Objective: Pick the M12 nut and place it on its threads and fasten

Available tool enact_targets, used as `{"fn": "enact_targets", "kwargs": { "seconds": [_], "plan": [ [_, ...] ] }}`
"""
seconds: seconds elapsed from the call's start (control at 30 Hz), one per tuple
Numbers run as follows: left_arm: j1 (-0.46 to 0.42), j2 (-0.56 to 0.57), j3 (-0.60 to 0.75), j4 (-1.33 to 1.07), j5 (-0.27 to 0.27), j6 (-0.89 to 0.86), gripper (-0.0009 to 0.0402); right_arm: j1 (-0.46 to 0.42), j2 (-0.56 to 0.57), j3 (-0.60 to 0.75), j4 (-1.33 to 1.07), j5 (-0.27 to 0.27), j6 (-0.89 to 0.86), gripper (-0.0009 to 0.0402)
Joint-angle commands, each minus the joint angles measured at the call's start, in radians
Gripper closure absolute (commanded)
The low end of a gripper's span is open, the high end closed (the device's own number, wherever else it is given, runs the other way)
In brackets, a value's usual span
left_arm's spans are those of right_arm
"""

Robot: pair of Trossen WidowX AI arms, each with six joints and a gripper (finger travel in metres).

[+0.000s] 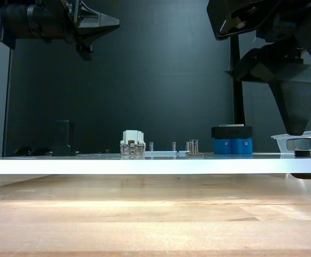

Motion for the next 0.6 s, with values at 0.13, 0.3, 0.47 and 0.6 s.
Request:
{"fn": "enact_targets", "kwargs": {
  "seconds": [0.13, 0.3, 0.47, 0.6],
  "plan": [
    [0.0, 0.0, 0.0, 0.0, 0.0, 0.0, 0.0393, 0.0, 0.0, -0.016, 0.002, 0.0, 0.0, 0.024],
    [0.0, 0.0, 0.0, 0.0, 0.0, 0.0, 0.0393, 0.002, -0.003, -0.018, -0.002, 0.0, -0.018, 0.024],
    [0.0, 0.0, 0.0, 0.0, 0.0, 0.0, 0.0393, 0.003, -0.002, -0.018, -0.005, 0.0, -0.026, 0.024],
    [0.0, 0.0, 0.0, 0.0, 0.0, 0.0, 0.0393, 0.003, -0.001, -0.018, -0.004, 0.0, -0.029, 0.024]
  ]
}}
